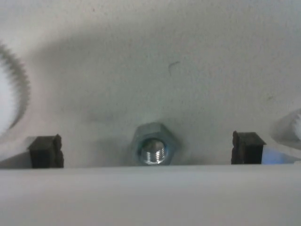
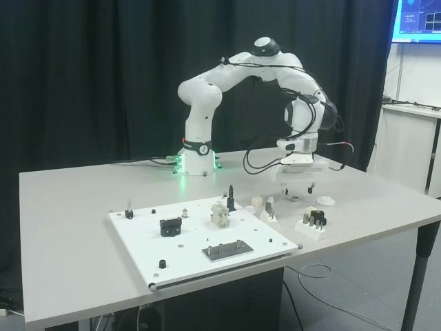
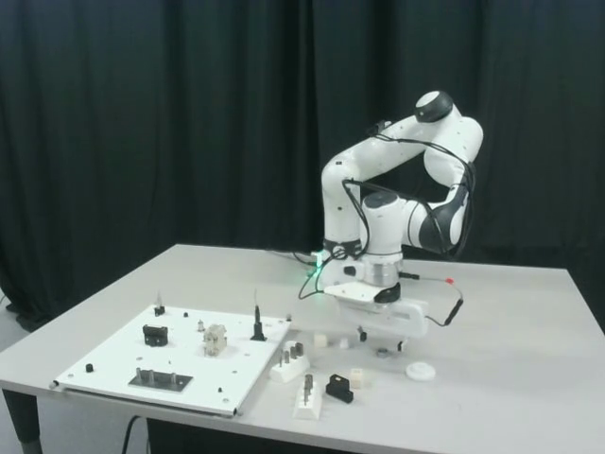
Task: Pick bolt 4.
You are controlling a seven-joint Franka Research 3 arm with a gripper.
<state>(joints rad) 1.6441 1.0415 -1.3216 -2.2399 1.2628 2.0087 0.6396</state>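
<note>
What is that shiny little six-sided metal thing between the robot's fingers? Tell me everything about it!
The small grey six-sided metal nut has a round hole through its middle with screw threads inside. It lies flat on the grey table, hole facing up. It sits midway between the two black fingertips of the open gripper. The jaws stand wide on either side, and nothing touches it but the table.

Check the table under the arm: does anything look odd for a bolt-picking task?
Yes. The part lying on the grey table midway between the open tool's fingertips is a hex nut with a threaded hole, not a bolt.

White gear (image 1: pixel 11 92) cut off by the edge.
</note>
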